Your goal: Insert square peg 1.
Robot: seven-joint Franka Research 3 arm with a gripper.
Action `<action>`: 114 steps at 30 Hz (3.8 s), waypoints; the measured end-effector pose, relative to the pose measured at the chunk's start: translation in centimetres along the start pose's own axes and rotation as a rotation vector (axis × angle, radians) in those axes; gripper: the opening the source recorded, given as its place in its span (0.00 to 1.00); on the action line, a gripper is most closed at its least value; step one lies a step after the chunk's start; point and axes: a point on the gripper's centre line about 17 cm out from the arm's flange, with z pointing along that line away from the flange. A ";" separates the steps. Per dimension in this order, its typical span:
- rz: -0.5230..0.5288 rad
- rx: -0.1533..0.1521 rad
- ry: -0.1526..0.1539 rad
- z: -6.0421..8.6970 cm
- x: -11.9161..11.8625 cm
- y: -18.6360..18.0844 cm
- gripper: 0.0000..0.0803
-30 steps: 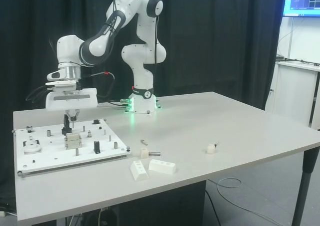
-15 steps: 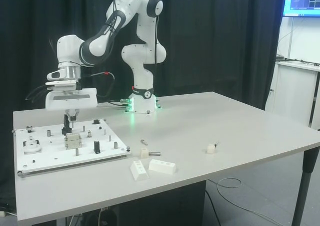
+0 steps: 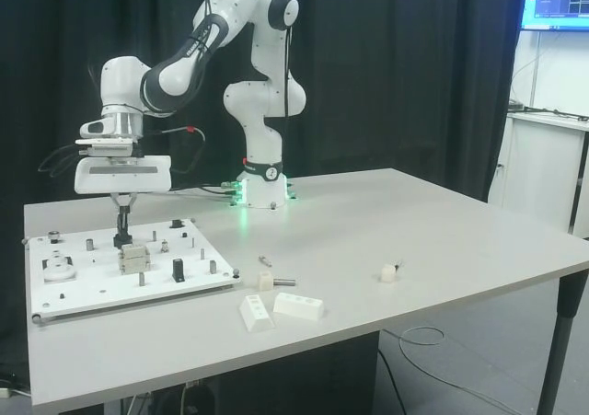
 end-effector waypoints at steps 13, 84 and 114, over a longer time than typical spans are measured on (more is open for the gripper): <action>-0.014 0.027 -0.001 -1.1 1.8 -1.4 0.04; -0.113 0.075 -0.094 -2.9 3.0 0.3 0.04; -0.243 0.110 -0.023 0.1 2.6 -0.5 0.04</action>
